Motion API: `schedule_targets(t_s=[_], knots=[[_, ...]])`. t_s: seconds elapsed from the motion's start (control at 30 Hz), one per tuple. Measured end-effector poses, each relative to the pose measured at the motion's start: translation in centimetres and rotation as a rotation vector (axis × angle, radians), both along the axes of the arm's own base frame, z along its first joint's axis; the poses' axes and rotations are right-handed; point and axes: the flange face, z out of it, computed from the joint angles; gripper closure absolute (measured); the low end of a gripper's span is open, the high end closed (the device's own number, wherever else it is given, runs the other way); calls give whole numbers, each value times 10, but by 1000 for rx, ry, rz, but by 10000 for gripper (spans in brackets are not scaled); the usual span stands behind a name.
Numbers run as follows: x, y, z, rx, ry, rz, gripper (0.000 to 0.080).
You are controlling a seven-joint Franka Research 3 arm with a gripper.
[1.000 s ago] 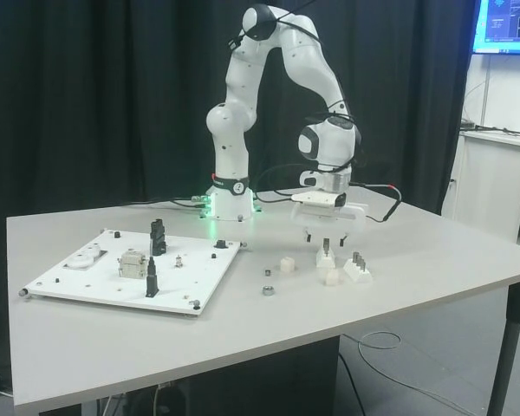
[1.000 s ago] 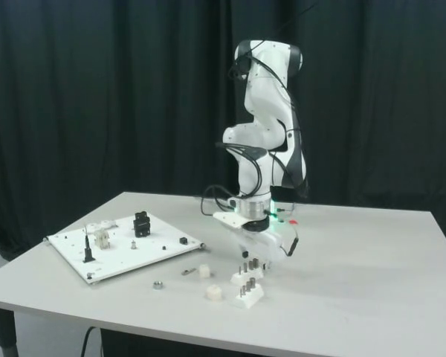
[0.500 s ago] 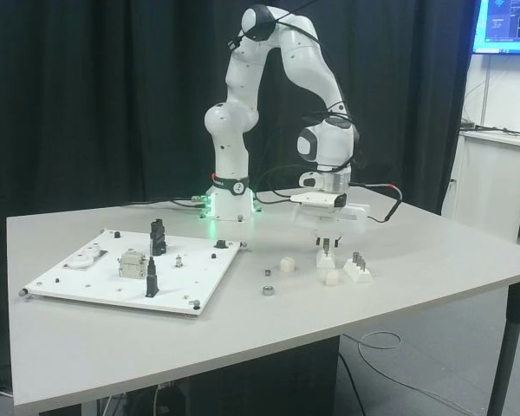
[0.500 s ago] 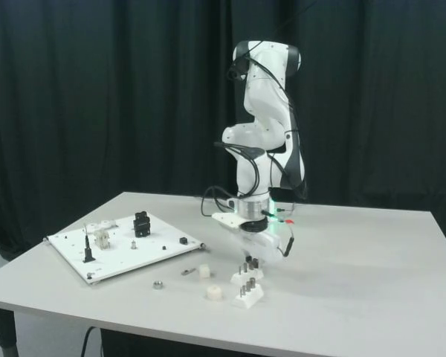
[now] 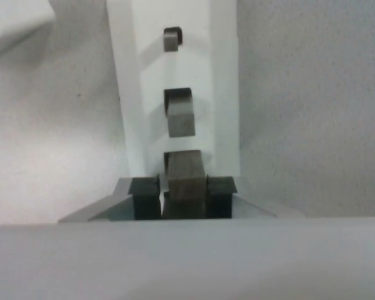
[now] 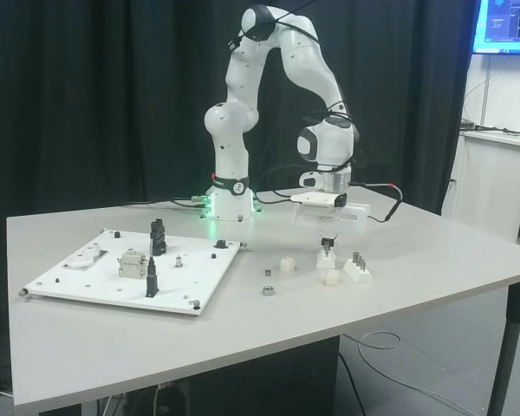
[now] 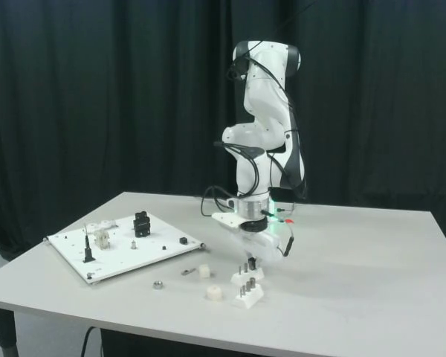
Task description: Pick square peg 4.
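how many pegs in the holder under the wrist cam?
3 in the white holder, in a row: the largest square peg between the end effector fingers, a middle peg beyond it, the smallest peg farthest. More may sit out of frame.

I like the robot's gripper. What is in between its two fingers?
A grey square peg stands between the gripper fingers, still seated in its white holder block. Two smaller pegs stand beyond it. The peg's bottom is hidden inside the block.
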Motion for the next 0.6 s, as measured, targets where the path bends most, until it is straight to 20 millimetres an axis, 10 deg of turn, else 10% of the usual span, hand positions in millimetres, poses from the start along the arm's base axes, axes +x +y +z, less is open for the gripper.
schedule_targets(t_s=[0.6], knots=[[1,1,5,8,-5,1,648]])
